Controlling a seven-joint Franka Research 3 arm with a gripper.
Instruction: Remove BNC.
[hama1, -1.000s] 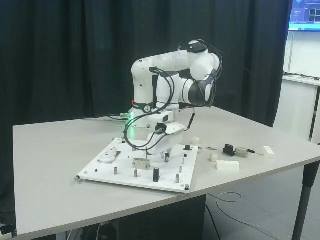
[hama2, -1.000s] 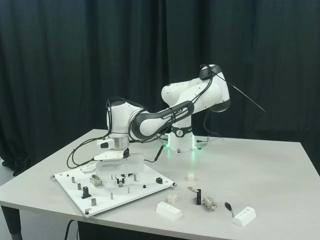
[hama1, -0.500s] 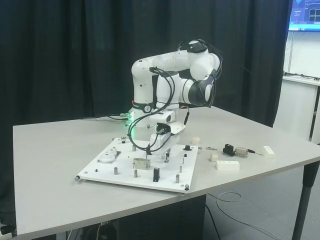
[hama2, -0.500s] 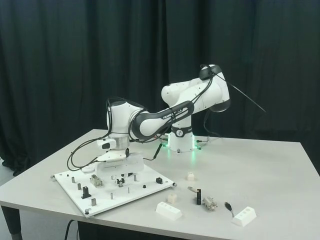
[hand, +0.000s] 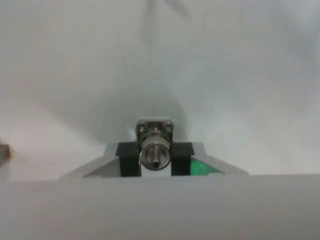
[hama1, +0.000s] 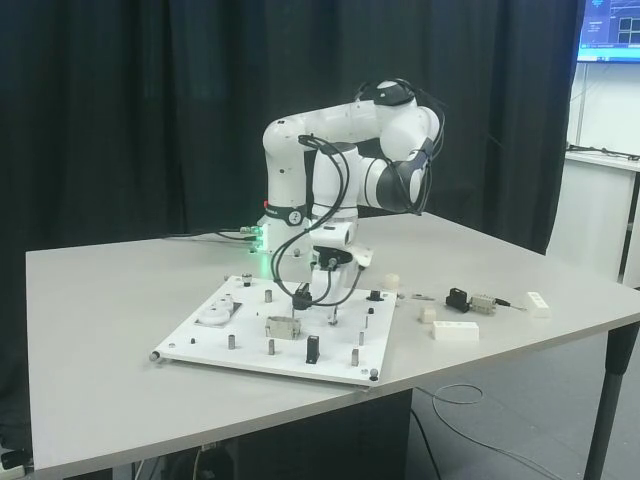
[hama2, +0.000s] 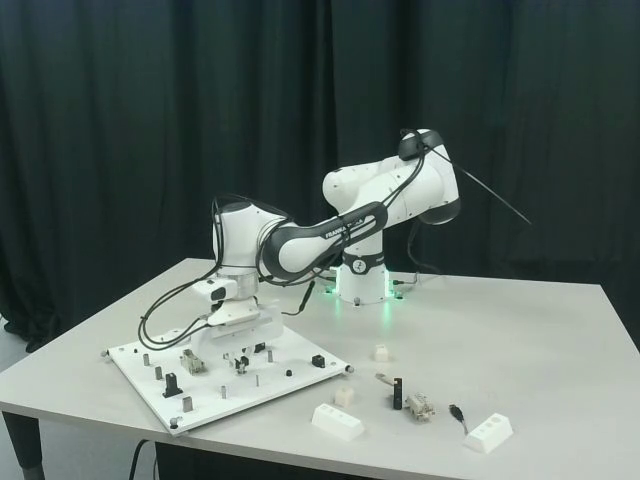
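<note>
- Gripper (hand: 155, 159) closed on the BNC (hand: 155, 150), black fingers (hand: 129, 159) pressed against both its sides.
- BNC held just above the white board (hama1: 258, 345), near its middle, at 6 o'clock from the wrist.

Pincer (hama1: 333, 310) now turned about its axis, a little higher above white board (hama1: 250, 345).

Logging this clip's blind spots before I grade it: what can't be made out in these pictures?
- End effector: wrist view cuts the fingers off behind a blurred grey band; whether they clamp the BNC connector is unclear.
- Both room views: the connector is too small, hidden under the end effector.
- Small parts on the white board: too small to identify.
</note>
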